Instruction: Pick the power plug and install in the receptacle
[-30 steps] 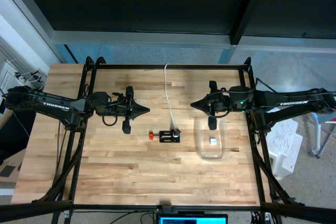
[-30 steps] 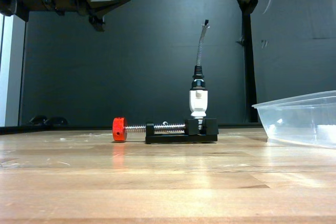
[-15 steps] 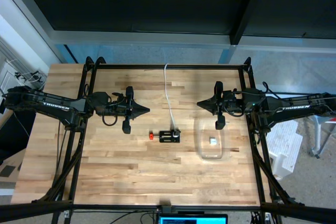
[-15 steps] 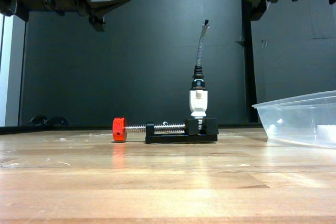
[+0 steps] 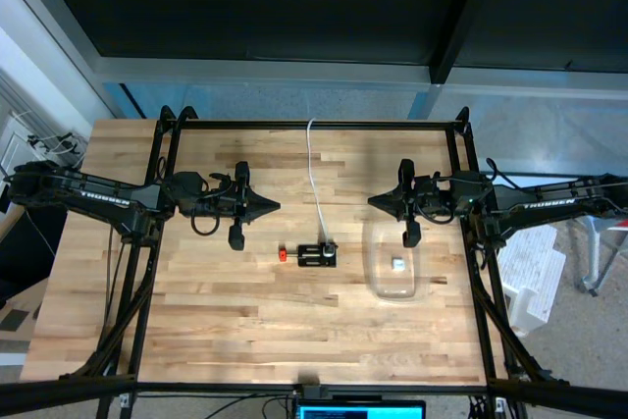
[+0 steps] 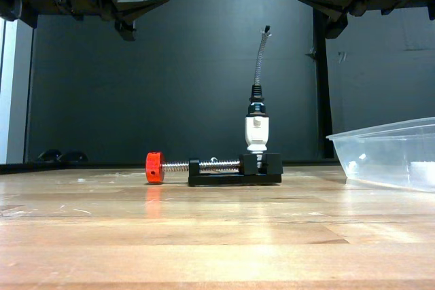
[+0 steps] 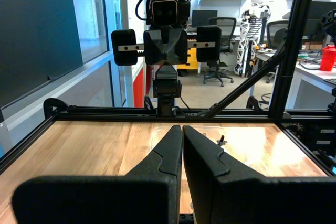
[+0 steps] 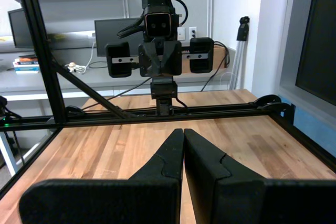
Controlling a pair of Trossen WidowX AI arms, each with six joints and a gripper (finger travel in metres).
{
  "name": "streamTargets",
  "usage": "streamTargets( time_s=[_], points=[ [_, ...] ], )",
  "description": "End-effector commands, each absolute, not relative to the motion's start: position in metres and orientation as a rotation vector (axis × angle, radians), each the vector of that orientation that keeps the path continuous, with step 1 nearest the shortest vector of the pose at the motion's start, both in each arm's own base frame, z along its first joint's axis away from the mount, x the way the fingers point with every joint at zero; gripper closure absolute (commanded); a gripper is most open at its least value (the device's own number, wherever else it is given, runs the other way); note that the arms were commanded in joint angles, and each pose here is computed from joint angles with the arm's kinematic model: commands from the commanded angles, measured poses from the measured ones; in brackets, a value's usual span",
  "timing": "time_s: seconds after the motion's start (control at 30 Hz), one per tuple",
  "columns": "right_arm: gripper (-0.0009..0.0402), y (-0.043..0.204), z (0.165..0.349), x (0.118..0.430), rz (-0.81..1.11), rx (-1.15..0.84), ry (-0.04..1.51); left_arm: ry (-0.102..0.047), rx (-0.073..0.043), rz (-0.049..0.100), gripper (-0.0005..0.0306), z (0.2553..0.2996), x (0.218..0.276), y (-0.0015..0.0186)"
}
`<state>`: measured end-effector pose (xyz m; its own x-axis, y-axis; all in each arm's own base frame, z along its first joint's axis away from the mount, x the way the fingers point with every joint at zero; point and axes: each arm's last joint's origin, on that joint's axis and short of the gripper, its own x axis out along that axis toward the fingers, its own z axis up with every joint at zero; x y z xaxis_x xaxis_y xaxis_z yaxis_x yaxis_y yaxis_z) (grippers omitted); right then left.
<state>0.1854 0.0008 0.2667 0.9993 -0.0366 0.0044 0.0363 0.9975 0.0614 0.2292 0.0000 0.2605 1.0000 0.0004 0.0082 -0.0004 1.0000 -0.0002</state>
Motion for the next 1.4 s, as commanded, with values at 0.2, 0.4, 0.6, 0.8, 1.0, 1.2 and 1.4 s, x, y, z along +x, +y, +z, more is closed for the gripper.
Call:
streamTargets(
  time_s=[0.2,0.4,0.6,0.8,1.0,1.2,1.4],
  points=[
    [0.0393,0.0009,0.2662,0.1856,-0.037,0.068,0.001,-0.008,0.0,0.001,0.03,0.2605,0.2292,0.0001],
    [0.0393,0.0009,0.2662,0.1856,-0.039,0.073,0.001,-0.008,0.0,0.0,0.03,0.2605,0.2292,0.0],
    [0.0393,0.0009,0.266,0.1856,-0.039,0.07,0.003,-0.009,0.0,0.001,0.03,0.2606,0.2292,0.0001],
    [0.0393,0.001,0.266,0.1856,-0.038,0.07,0.003,-0.009,0.0,0.0,0.03,0.2606,0.2292,0.0],
    [0.0393,0.0009,0.266,0.1856,-0.039,0.07,0.003,-0.008,0.0,0.001,0.03,0.2605,0.2292,0.0001],
    [0.0393,0.001,0.266,0.1856,-0.038,0.07,0.003,-0.008,0.0,0.001,0.03,0.2605,0.2292,0.0001],
    [0.0393,0.001,0.266,0.1856,-0.038,0.07,0.003,-0.008,0.0,0.001,0.03,0.2605,0.2292,0.0001]
  ],
)
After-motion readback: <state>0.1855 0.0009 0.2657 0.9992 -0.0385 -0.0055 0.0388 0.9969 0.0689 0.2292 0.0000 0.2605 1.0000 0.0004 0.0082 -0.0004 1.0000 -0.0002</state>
